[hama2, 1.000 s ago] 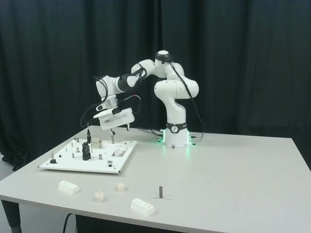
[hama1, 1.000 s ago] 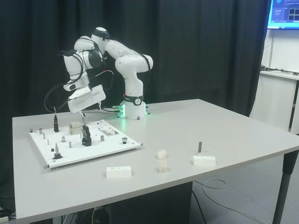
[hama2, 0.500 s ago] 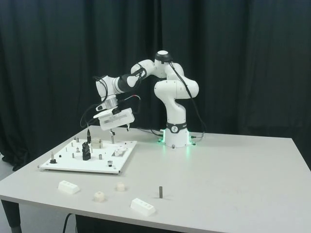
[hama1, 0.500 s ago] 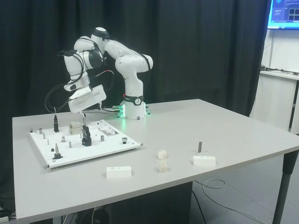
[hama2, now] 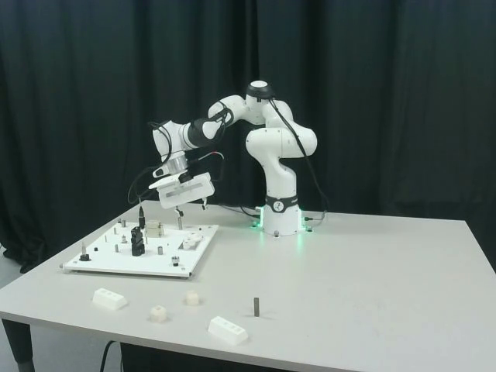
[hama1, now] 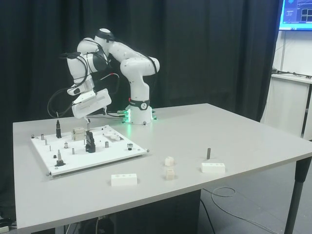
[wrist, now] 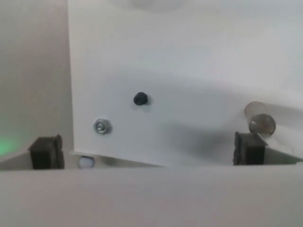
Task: Insert round peg 3.
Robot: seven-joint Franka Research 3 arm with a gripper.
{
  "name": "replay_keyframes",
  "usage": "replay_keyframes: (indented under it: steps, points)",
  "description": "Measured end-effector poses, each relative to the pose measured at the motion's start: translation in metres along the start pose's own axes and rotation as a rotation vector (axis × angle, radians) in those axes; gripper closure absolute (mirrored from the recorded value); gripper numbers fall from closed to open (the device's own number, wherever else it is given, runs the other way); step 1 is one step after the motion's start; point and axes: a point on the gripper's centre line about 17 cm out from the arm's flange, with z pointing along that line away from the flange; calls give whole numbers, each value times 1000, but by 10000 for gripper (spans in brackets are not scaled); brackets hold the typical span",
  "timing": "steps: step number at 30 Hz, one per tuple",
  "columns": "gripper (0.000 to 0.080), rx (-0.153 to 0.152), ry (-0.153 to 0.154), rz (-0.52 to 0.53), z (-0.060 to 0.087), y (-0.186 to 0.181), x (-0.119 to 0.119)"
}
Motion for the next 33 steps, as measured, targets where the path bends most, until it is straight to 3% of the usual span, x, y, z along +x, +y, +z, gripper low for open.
replay_keyframes:
  steps: [15,33]
  points:
    - [3,-14,24,-7,0,5,10]
    - [3,-19,20,-5,0,7,8]
